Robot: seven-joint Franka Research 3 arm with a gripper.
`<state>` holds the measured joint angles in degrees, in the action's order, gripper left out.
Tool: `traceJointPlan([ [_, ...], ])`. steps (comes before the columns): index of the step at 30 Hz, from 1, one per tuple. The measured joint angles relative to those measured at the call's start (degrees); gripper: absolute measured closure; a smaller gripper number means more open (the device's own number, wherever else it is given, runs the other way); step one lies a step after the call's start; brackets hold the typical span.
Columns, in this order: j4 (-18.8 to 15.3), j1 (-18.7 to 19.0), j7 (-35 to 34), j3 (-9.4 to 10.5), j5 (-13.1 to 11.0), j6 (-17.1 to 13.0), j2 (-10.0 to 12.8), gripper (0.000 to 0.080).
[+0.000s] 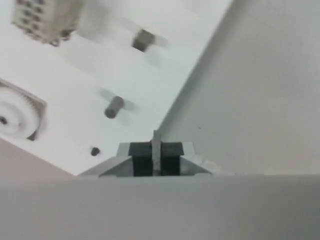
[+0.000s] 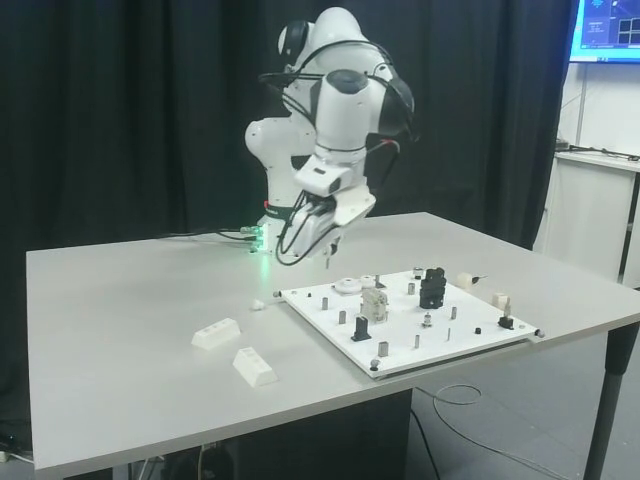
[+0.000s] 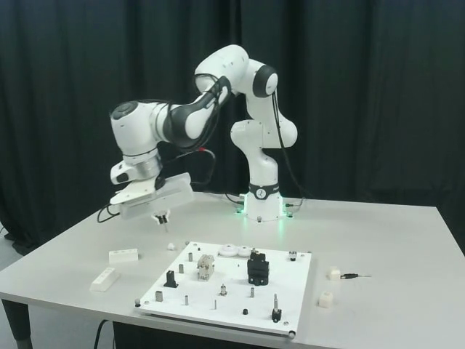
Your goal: Insert square peg 1.
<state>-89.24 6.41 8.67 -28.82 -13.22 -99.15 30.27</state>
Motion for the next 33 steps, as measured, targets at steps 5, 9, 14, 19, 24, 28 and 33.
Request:
traceJointPlan([
  [5, -3.5, 2.5, 0.0, 0.20, 0.8, -2.4, -2.8, 0.0772],
  [9, -6.3, 4.3, -0.9, 0.28, 0.9, -4.9, -4.8, 0.0772],
  [14, -10.2, 6.6, -3.5, 0.34, 1.0, -9.1, -7.4, 0.0772],
  [19, -13.9, 9.1, -3.5, 0.37, 2.7, -13.3, -9.9, 0.0772],
  [24, -17.2, 11.7, -3.5, 0.48, 4.9, -16.7, -12.3, 0.0772],
  [28, -19.5, 13.5, -3.5, 0.54, 6.8, -18.9, -14.0, 0.0772],
  [33, -22.0, 15.6, -3.3, 0.78, 9.4, -20.9, -15.8, 0.0772],
])
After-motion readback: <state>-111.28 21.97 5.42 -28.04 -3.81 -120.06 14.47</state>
